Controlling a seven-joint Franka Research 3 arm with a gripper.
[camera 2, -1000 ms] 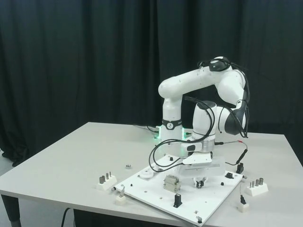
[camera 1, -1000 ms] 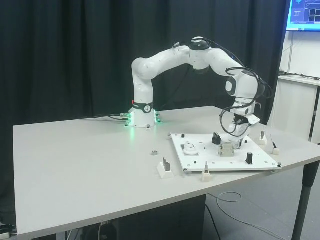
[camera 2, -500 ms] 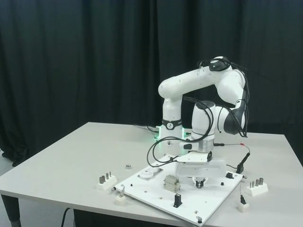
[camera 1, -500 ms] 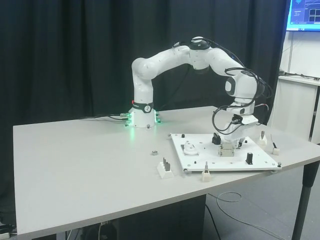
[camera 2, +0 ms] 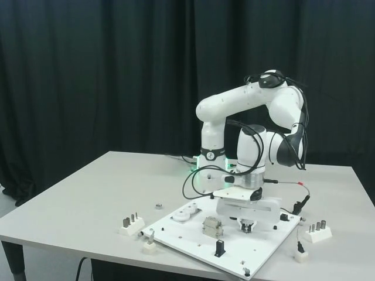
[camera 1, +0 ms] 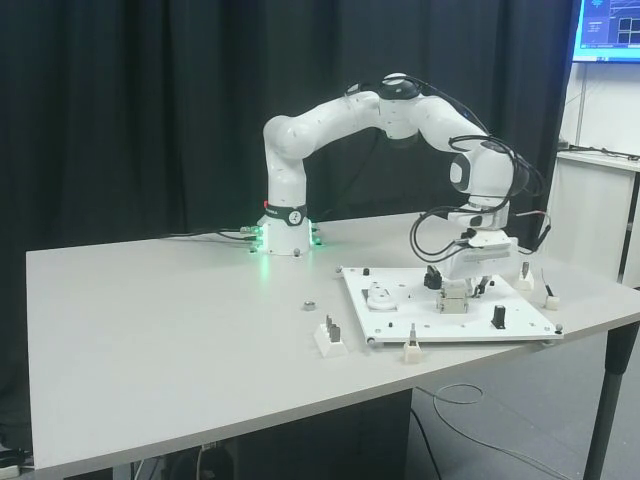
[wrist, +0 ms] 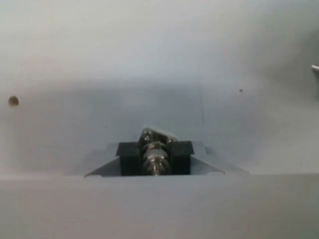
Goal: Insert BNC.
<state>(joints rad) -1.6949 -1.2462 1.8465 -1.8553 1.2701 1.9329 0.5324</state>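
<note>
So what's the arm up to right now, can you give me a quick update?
Gripper low over white board. Metal BNC connector between black fingers. Nothing blocking.

Connector [wrist: 155,158] partly behind wrist housing.

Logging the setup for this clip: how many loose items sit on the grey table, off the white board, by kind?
White holder blocks: 4
Small grey ring: 1
Total: 5
</note>
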